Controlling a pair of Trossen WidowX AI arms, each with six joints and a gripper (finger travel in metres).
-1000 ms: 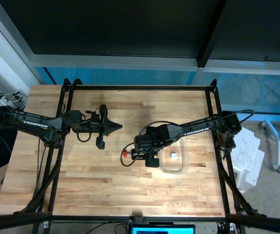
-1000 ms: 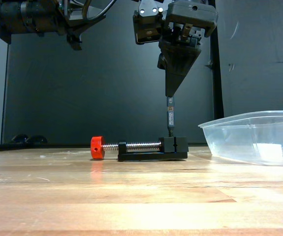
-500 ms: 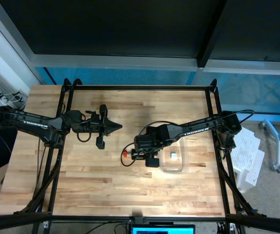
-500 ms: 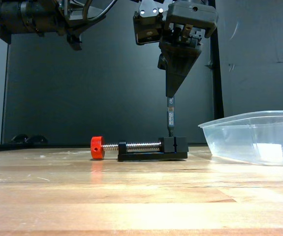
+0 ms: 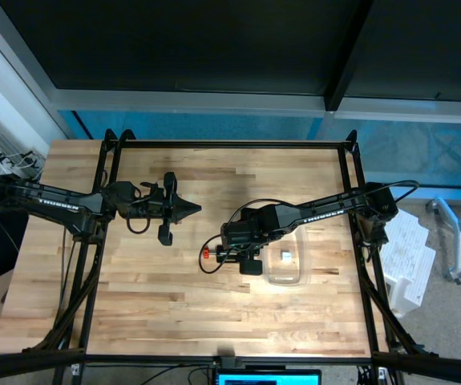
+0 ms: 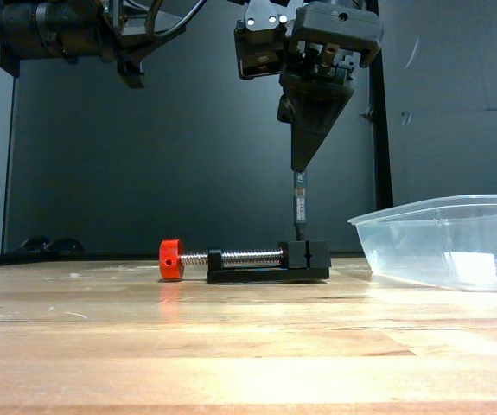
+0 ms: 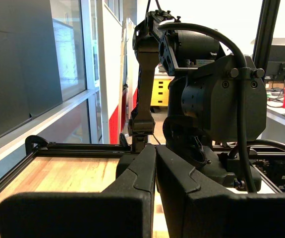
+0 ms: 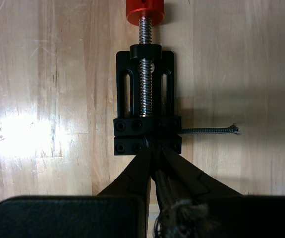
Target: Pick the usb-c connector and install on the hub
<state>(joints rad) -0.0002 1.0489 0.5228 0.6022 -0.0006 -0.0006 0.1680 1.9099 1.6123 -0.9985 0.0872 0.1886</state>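
The usb-c connector [image 6: 299,203] hangs upright, a thin dark plug, with my right gripper [image 6: 299,166] shut on its upper end. Its lower tip meets the top of the black clamp [image 6: 270,259] with the red knob [image 6: 171,259]; how deep it sits I cannot tell. In the right wrist view the fingers [image 8: 137,171] close on the connector [image 8: 154,148] right over the clamp's end blocks [image 8: 147,134]. The hub itself is hidden there. My left gripper [image 5: 195,209] hovers high over the table's left half, shut and holding nothing, its pads [image 7: 144,168] pressed together.
A clear plastic tub [image 6: 447,242] stands right of the clamp, also the tub [image 5: 288,269] seen from above. A grey braided cord [image 8: 209,131] leads sideways out of the clamp. The red knob [image 5: 206,253] points toward the left arm.
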